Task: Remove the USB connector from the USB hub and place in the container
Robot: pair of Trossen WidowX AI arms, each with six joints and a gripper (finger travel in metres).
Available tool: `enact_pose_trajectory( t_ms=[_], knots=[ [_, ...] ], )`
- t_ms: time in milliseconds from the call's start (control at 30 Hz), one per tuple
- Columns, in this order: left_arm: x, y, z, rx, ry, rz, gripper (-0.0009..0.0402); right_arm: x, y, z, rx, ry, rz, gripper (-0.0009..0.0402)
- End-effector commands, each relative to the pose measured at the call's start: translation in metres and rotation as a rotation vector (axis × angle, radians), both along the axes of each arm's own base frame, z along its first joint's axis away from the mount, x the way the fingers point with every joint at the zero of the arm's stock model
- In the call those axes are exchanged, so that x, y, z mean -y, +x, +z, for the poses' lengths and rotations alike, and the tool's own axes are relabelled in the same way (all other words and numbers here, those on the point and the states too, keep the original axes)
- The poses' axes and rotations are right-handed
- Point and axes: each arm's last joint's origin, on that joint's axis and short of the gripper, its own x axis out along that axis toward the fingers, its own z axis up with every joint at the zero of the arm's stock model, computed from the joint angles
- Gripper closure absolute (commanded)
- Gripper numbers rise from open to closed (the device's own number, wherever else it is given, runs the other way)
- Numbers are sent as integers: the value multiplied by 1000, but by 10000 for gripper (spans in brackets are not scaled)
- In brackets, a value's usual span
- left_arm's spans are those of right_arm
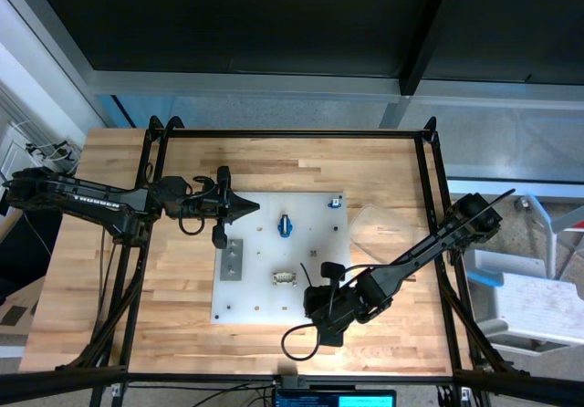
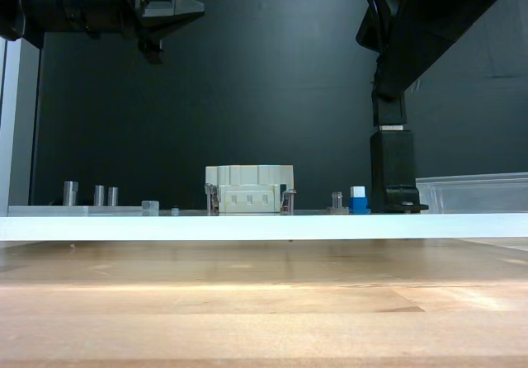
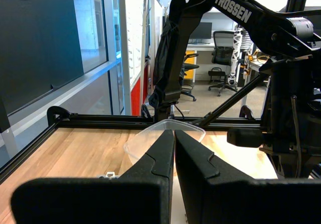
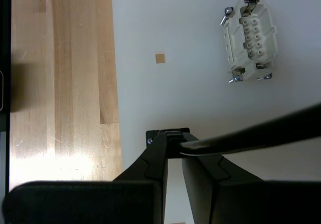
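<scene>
Down near front edge of white board (image 1: 255, 302), clenched right gripper (image 4: 173, 141) on USB connector (image 4: 235, 138); held left gripper (image 3: 174, 133) aloft, jaws closed; read TROSSEN on right arm (image 3: 233, 8).

board (image 1: 265, 243): left claw (image 1: 256, 206) above, right claw (image 4: 173, 144) at USB hub (image 4: 168, 135) | container (image 1: 379, 229) to right

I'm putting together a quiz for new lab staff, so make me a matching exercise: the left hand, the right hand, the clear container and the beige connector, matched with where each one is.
Things:
1. left hand
2. right hand
3. clear container
4. beige multi-pin connector

Places:
A. on the wood, right of the white board
B. lowered to the board's near right part
C. lying on the board's near half, around its middle
D. raised high, by the board's far left corner

Pairs: 1-D, 2-B, 3-A, 4-C
</scene>
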Motion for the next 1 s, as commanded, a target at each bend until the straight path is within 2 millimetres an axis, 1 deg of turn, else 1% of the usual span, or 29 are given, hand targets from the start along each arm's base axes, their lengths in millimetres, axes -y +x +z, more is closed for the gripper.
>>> enact_pose_trajectory(
  t_ms=[33,667,1000],
  knots=[
    [0,0,0,0,0,0,392,1,0,1,7,-6,-2,390],
    [0,0,0,0,0,0,392,-2,2,3,31,7,20,393],
    [0,0,0,0,0,0,392,1,-7,8,67,20,20,393]
  ],
)
